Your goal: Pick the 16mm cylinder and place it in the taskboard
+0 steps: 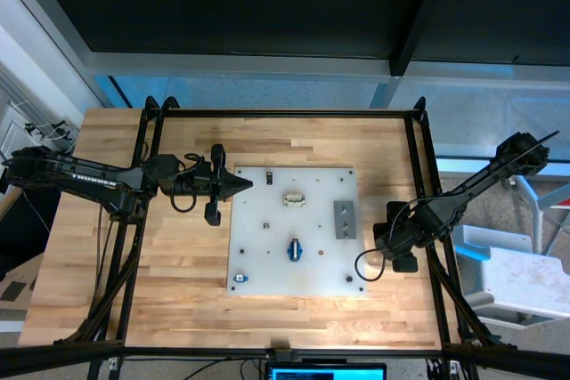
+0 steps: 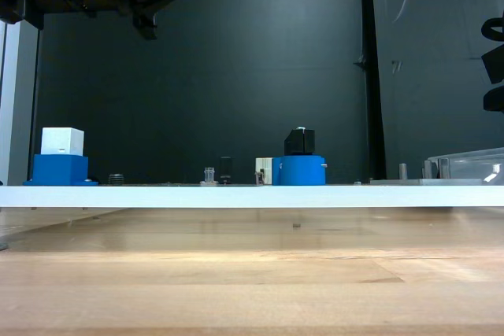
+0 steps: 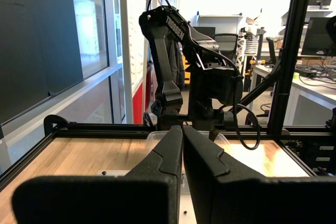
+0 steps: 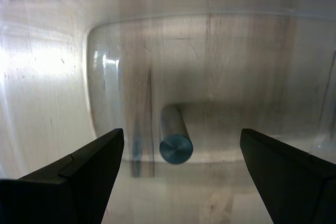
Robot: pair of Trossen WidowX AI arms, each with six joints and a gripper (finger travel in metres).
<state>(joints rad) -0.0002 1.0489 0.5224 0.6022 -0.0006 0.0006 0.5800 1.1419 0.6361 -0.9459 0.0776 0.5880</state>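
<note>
Descending squarely is advised: the 16mm cylinder (image 4: 175,140) is found lying in the clear tray (image 4: 47,66) right of the taskboard (image 1: 267,260), between the wide-apart right jaws. The left jaws, pressed together, are held above the taskboard's left edge.

Open room beside cylinder (image 4: 174,138) within tray (image 4: 47,77)

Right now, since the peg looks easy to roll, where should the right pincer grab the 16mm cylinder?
Across its curved sides, mid-length, coming from above: the 16mm cylinder lies on its side in the clear tray, between the fingers of the open right pincer, its flat end facing the wrist camera. The left pincer hangs shut above the left edge of the taskboard.
</note>
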